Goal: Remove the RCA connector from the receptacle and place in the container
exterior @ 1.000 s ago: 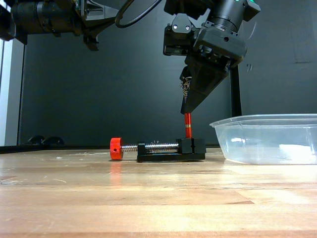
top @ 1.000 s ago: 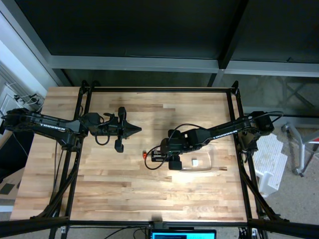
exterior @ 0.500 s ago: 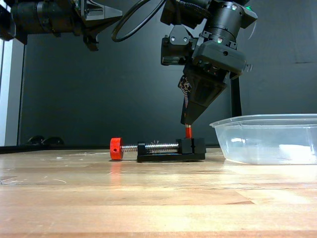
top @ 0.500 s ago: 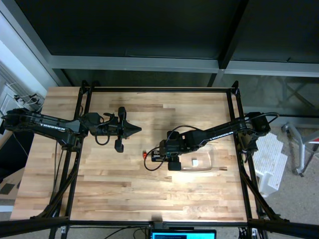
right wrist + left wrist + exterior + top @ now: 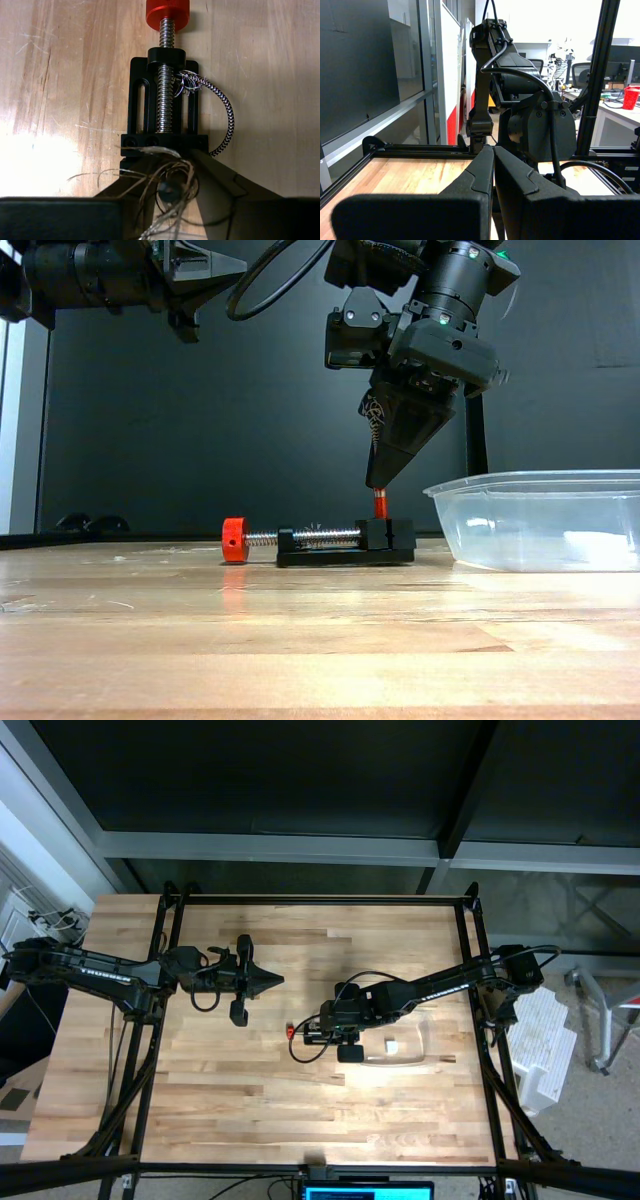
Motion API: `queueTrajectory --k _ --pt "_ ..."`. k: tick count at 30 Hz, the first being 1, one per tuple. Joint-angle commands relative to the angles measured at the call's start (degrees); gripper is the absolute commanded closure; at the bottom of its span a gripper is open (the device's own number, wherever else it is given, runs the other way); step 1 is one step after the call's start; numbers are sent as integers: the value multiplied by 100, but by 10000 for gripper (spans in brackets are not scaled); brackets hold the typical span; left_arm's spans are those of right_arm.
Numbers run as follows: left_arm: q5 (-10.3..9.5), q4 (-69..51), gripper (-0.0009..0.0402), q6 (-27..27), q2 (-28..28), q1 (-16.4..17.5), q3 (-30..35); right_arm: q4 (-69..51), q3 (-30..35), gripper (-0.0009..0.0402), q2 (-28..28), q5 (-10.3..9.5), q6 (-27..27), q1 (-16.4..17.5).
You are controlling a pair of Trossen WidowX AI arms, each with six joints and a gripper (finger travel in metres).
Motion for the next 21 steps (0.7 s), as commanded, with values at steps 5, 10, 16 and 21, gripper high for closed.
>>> queueTrajectory --k 5,10,16,21 --pt "2 2 393 0 0 0 0 2 0 370 -7 2 0 2" --pt "2 2 393 0 0 0 0 2 0 395 -7 2 -2 2" --pt "2 2 393 2 0 2 0 -2 2 387 -76 4 0 4" --pt "2 2 393 0 0 2 0 -26 9 390 -319 2 -2 2"
